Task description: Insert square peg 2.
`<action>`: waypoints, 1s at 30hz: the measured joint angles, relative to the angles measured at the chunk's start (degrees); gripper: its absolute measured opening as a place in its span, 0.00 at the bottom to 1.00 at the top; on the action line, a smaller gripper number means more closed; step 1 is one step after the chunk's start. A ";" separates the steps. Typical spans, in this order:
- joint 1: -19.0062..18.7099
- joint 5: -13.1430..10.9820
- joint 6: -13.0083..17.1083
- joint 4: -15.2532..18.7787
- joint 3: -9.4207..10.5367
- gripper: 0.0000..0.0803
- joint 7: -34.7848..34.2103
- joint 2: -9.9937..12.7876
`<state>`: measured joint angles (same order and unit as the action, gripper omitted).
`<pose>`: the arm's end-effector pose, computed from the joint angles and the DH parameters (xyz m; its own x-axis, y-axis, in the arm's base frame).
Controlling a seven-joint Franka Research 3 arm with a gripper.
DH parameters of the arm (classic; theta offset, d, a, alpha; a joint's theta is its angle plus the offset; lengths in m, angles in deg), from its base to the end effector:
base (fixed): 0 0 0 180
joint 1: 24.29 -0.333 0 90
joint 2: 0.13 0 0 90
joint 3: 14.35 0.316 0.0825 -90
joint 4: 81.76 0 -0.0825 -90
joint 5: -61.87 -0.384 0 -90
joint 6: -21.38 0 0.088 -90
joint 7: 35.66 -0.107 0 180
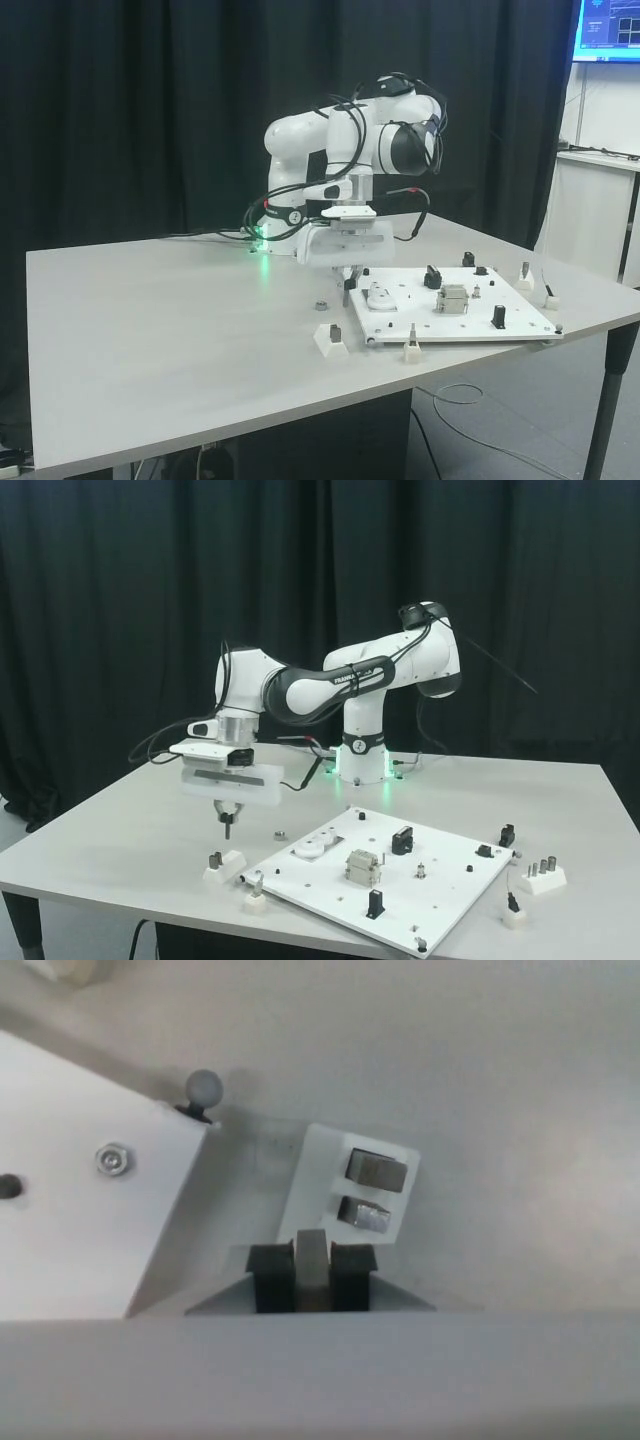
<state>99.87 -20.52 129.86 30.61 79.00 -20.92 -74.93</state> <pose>0.5904 -0.1425 0.2808 0.7319 -0.6557 0.1856 -0.6601 -0.7498 -0.0458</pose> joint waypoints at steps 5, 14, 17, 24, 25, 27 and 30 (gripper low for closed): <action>-0.01 0.18 0.39 0.00 0.00 0.09 -3.13 0.00; -0.32 0.54 0.41 -0.02 0.00 0.09 -5.00 0.11; -0.61 1.24 0.17 -0.16 -0.02 0.09 -4.99 0.32; -1.59 2.66 -1.59 -0.82 -0.73 0.09 -5.97 0.86; -1.76 2.77 -2.14 -0.88 -0.96 0.09 -7.05 0.86; -2.15 3.19 -3.22 -1.07 -1.43 0.09 -10.06 0.86; -2.56 4.35 -4.93 -1.73 -1.87 0.09 -12.05 0.92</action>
